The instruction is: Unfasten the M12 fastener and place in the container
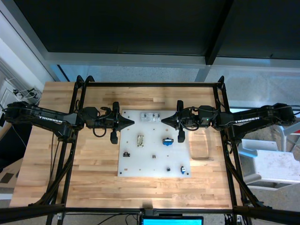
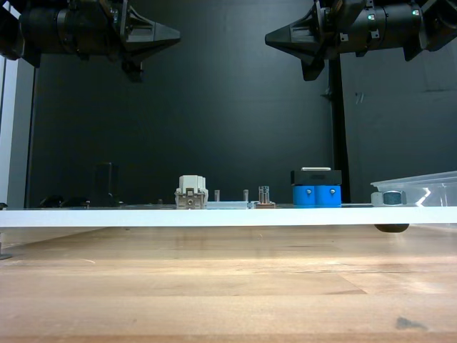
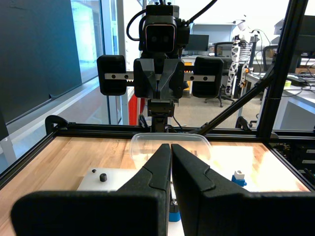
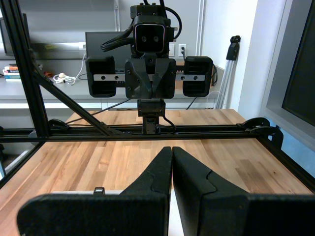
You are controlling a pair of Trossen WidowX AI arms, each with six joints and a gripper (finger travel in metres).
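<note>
Two arms hover nose to nose high above the far edge of the white board (image 1: 140,168), neither committed to the job. The left gripper (image 1: 132,123) hangs at the board's 11 o'clock and the right gripper (image 1: 163,120) at 1 o'clock, each with its fingers pressed together on nothing. The pose reads as a ready stance, clear of every part below. The M12 fastener (image 1: 168,168) sits on its stud at the board's 5 o'clock, run low enough that no ribs show in the low view. There it seems to lie inside the clear container (image 1: 200,144), but the high view puts that tub off the board's 3 o'clock edge, with the nut outside it. The right arm looks the likelier worker, being nearer both. Between its claw and the nut, at the nut's 12 o'clock, stands a blue connector block (image 1: 167,140). A small blue-and-black part (image 1: 183,169) crowds the nut at 3 o'clock, and a smaller dark stud (image 1: 153,156) stands at 10 o'clock. A pale connector housing (image 1: 139,140) and a clear pin block (image 1: 151,117) lie well apart, out of the way
</note>
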